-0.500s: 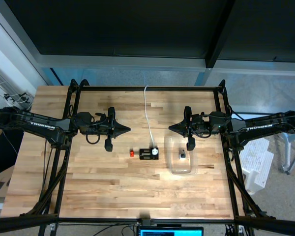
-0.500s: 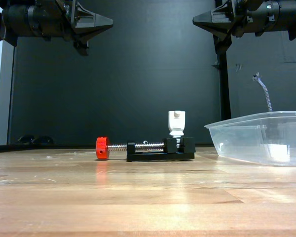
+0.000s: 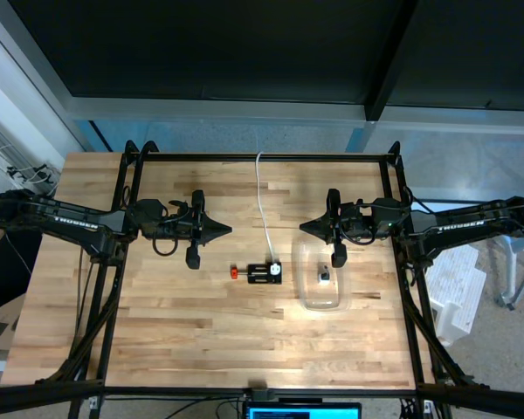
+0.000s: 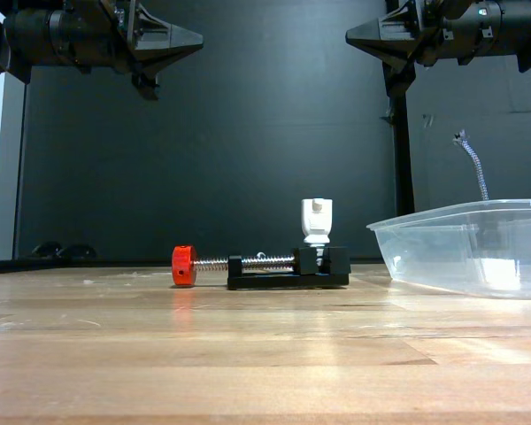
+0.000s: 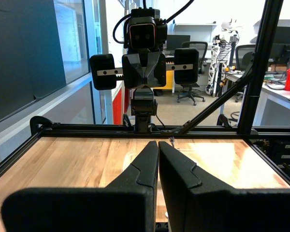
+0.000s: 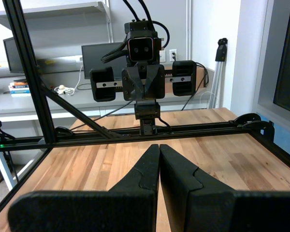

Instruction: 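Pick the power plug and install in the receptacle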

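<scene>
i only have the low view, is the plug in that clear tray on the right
Observer: Yes. The high view shows the plug lying inside the tray, about mid-tray.
Operator: are either arm's jaws open
Observer: No. The wrist views show the left gripper and the right gripper with jaws shut, both held up in the air.
Operator: which one is nearer the plug
Observer: The right gripper. From above it sits by the tray's far end, while the left gripper is well off to the left of the receptacle.
</scene>
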Controlling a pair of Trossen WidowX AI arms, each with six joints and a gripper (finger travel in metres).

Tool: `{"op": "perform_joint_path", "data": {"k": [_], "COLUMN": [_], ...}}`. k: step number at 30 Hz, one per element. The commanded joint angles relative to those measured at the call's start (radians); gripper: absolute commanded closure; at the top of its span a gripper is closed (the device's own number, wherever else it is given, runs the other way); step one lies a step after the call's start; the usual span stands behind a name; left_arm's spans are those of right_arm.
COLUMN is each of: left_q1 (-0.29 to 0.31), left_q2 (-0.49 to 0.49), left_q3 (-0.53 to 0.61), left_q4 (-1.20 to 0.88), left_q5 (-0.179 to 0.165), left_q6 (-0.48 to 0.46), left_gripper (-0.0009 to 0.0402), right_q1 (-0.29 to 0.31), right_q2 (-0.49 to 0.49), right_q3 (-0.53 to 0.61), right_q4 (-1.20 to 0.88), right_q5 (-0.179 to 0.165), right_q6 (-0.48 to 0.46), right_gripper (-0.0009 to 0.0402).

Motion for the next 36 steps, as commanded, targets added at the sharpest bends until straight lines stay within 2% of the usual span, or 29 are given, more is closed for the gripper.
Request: {"op": "perform_joint_path", "data": {"k": [1,7,12,15,22,25,31,36], "left_q1": [0.000,0.000,0.000,0.000,0.000,0.000,0.000,0.000], "left_q2": [0.000,0.000,0.000,0.000,0.000,0.000,0.000,0.000], "left_q3": [0.000,0.000,0.000,0.000,0.000,0.000,0.000,0.000], "left_q4": [0.000,0.000,0.000,0.000,0.000,0.000,0.000,0.000], "left_q5": [0.000,0.000,0.000,0.000,0.000,0.000,0.000,0.000], "left_q6": [0.000,0.000,0.000,0.000,0.000,0.000,0.000,0.000], "left_gripper": [0.0393,0.0393,0.0393,0.0393,0.0393,0.0393,0.0393,0.0393], "right_q1": [0.001,0.000,0.001,0.002,0.017,0.022,0.062,0.137], "right_q2": [0.000,-0.005,-0.018,-0.021,-0.017,-0.015,-0.002,0.034], "right_q3": [0.000,0.027,0.146,0.220,0.347,0.385,0.423,0.438], "right_q4": [0.004,-0.011,-0.330,-0.546,-0.866,-0.972,-1.143,-1.238], "right_q5": [0.000,0.008,0.006,-0.019,-0.016,0.005,0.016,0.072], "right_q6": [0.000,-0.005,-0.019,-0.018,-0.009,-0.007,0.019,0.073], "right_gripper": [0.0393,0.0393,0.0393,0.0393,0.0393,0.0393,0.0393,0.0393]}}
